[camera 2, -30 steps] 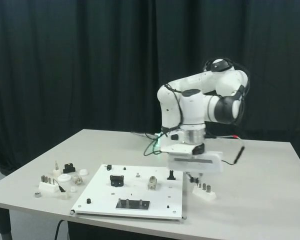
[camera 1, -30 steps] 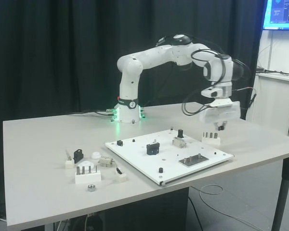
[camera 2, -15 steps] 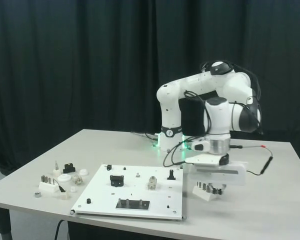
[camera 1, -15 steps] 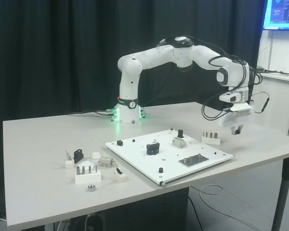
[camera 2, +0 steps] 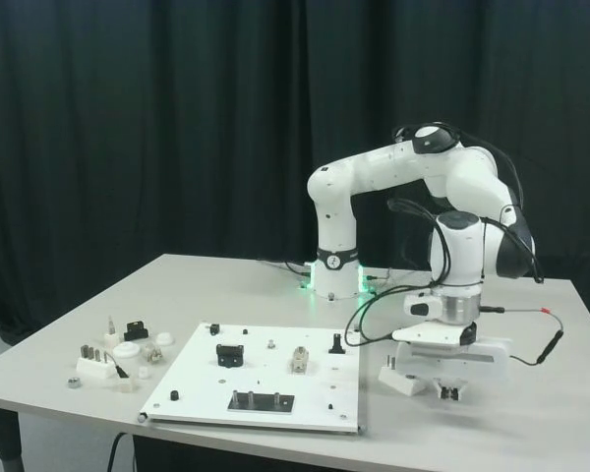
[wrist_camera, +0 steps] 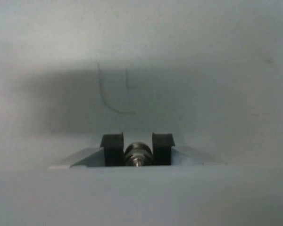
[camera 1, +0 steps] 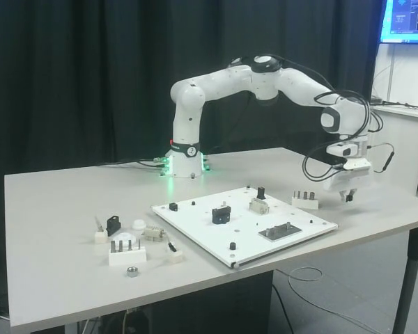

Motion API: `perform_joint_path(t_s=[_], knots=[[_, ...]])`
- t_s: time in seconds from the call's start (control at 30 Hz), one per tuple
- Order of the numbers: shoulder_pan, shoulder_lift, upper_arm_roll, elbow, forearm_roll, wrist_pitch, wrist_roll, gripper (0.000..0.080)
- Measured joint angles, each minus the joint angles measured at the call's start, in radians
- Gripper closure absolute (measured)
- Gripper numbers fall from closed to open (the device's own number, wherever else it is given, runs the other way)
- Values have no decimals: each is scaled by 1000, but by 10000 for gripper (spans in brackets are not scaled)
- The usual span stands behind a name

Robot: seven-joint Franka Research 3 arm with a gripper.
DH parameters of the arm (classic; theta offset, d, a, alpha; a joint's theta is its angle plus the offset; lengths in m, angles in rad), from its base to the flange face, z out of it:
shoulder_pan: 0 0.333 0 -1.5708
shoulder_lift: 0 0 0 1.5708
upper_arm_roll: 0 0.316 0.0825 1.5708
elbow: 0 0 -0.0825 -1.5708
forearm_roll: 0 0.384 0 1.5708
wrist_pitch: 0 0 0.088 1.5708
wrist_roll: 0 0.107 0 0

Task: Place BNC.

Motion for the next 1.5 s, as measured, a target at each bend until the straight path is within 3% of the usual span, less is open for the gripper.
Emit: perform_joint_path(t_s=[0.3, 1.13, 1.17, 1.37, 1.4, 1.5], knots=[[-7, 0, 33, 10, -16, 21, 2, 678], [-8, 0, 67, 10, -31, 64, -2, 678], [-8, 0, 68, 10, -32, 65, -3, 493], [-9, 0, 72, 10, -35, 67, -6, 493], [-9, 0, 72, 10, -36, 67, -6, 138], [-9, 0, 72, 10, -37, 67, -6, 138]])
